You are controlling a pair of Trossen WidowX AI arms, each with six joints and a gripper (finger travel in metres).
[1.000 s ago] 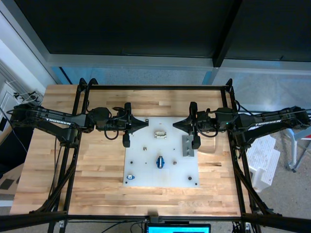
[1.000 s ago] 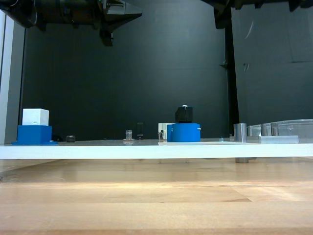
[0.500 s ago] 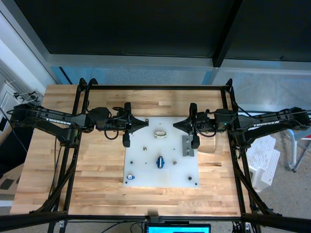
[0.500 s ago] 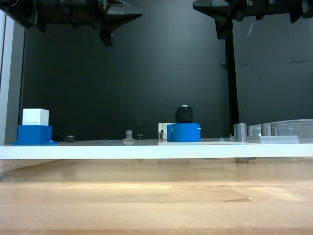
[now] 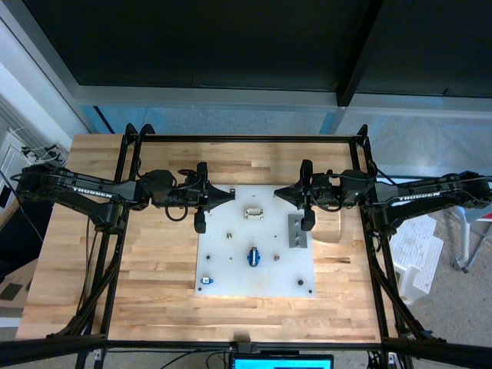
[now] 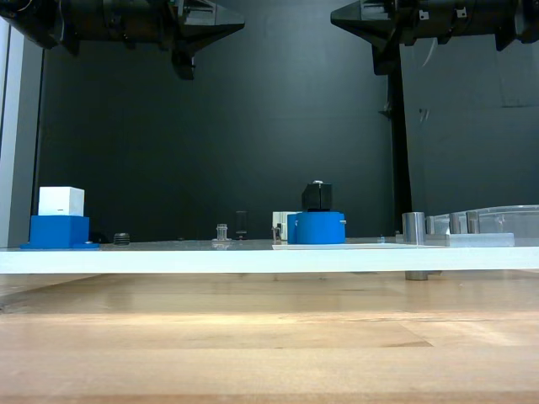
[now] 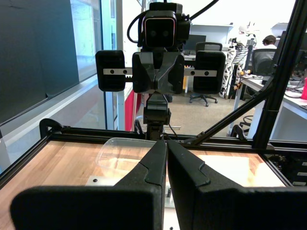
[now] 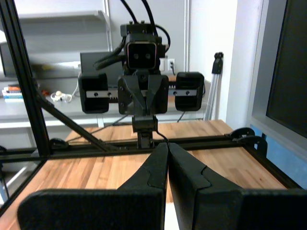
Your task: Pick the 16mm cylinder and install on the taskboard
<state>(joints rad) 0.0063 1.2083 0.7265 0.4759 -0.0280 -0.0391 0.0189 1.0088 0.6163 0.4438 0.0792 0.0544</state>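
Note:
The white taskboard (image 5: 231,261) lies in the middle of the wooden table and carries a grey metal block (image 5: 297,231) and a blue fitting (image 5: 253,257). In the low view a short metal cylinder (image 6: 413,227) stands upright at the board's right; I cannot tell its size. My left gripper (image 5: 231,192) hovers high over the board's far left edge, shut and empty. My right gripper (image 5: 277,192) faces it from the right above the far edge, also shut and empty. The fingertips of each gripper meet in the left wrist view (image 7: 166,153) and the right wrist view (image 8: 168,153).
A clear plastic container (image 5: 329,227) sits on the table just right of the board. A white cube on a blue base (image 6: 61,219) stands at the board's near left. Black frame rails (image 5: 246,139) run around the table.
The right gripper has shifted slightly, and its tip now shows at the top of the low view. The left arm has not moved.

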